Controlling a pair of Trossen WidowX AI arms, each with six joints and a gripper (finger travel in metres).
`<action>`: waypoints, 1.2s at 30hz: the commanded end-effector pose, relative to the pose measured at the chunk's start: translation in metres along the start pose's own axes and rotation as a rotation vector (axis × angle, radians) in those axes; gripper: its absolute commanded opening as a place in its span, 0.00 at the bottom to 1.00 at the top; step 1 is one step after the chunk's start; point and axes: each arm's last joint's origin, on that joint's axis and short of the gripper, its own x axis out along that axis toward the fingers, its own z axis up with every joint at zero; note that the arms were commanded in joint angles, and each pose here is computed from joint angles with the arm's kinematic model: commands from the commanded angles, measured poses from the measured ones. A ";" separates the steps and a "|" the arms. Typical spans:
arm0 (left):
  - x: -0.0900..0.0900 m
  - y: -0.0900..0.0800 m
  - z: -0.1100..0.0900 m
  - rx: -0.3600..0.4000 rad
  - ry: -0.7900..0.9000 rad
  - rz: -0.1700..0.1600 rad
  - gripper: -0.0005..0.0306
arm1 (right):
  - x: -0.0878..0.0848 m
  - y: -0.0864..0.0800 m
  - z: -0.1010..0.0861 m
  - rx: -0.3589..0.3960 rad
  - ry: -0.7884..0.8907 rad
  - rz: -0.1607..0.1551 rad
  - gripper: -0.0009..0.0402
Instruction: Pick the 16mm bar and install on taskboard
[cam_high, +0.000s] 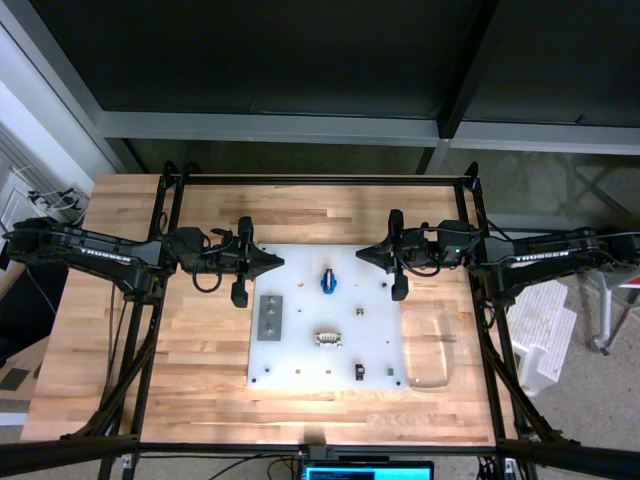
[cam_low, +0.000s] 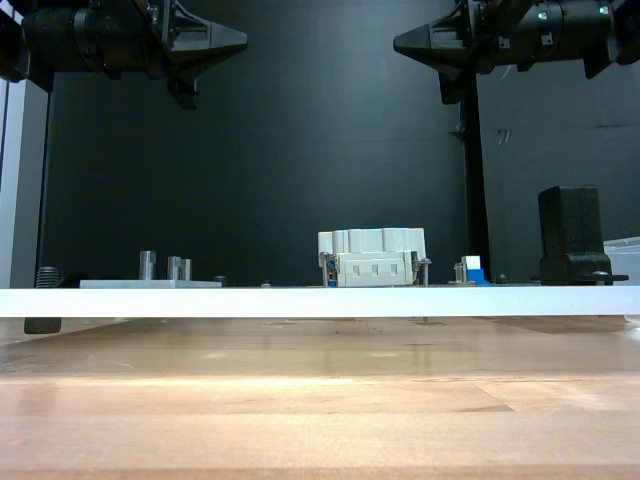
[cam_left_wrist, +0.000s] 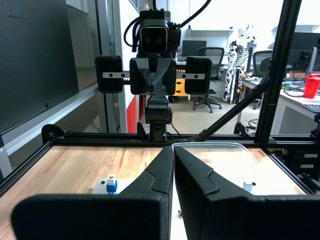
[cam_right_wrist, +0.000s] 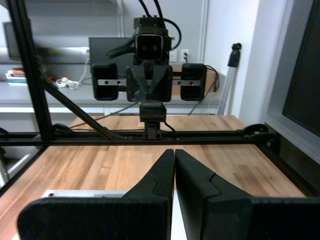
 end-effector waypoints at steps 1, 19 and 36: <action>0.000 0.000 0.000 0.000 0.000 0.000 0.02 | -0.001 0.000 -0.003 0.000 -0.016 0.005 0.02; 0.000 0.000 0.000 0.000 0.000 0.000 0.02 | -0.002 0.000 -0.009 -0.002 -0.028 0.006 0.02; 0.000 0.000 0.000 0.000 0.000 0.000 0.02 | -0.002 0.000 -0.009 -0.010 -0.028 0.006 0.02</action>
